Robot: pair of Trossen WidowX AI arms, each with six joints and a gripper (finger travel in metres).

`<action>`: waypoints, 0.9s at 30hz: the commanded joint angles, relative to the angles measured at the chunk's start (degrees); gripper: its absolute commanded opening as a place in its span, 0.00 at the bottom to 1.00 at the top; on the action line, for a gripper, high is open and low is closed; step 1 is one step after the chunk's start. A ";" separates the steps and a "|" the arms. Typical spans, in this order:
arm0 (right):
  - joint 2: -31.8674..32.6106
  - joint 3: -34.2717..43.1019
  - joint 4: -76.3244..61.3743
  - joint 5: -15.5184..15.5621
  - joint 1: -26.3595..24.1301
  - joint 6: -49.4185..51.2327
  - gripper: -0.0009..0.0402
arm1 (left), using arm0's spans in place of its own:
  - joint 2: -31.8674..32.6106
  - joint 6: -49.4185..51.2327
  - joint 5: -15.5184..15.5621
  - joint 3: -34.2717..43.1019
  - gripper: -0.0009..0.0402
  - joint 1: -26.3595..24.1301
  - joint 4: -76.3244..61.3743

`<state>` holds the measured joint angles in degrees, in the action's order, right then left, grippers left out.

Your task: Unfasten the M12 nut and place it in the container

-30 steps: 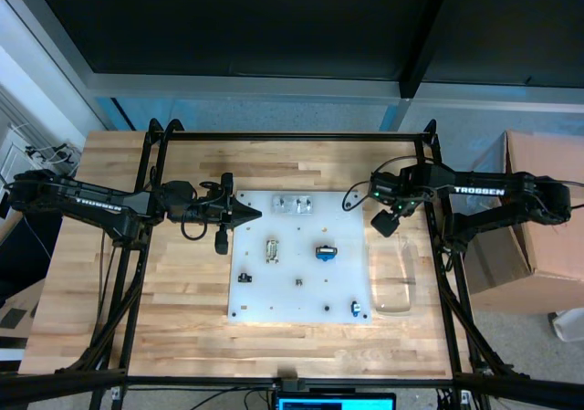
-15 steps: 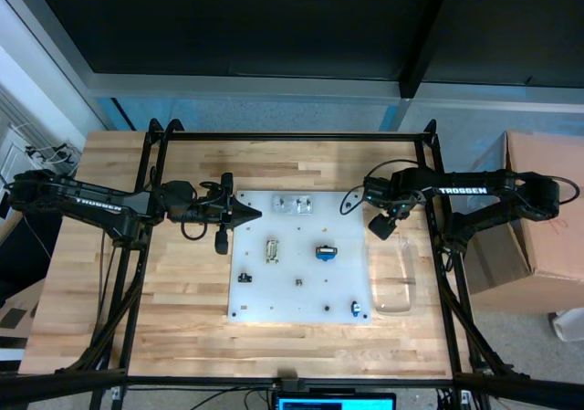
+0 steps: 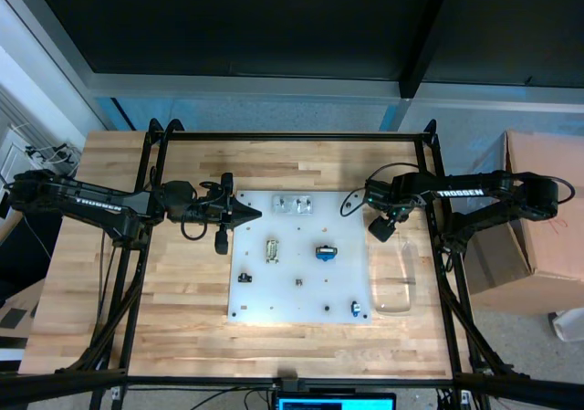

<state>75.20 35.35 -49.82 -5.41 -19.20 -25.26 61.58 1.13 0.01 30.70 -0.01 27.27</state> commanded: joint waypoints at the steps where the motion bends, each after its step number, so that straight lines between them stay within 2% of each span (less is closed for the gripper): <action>1: 0.31 -0.37 1.03 2.12 -0.22 -0.44 0.62 | 0.02 0.00 0.00 0.02 0.02 0.02 0.00; 15: 0.31 -2.36 2.84 2.25 -0.31 -2.86 0.61 | 0.02 0.00 0.00 0.02 0.02 0.00 0.00; 19: 0.28 -2.54 2.86 2.25 -0.31 -3.15 0.53 | 0.02 0.00 0.00 0.02 0.02 0.00 0.00; 27: 0.28 -2.97 3.04 2.21 -0.31 -3.89 0.27 | 0.02 0.00 0.00 0.02 0.02 0.00 0.00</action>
<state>75.37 32.56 -46.48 -2.87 -19.51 -28.91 61.58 1.13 0.01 30.72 -0.01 27.27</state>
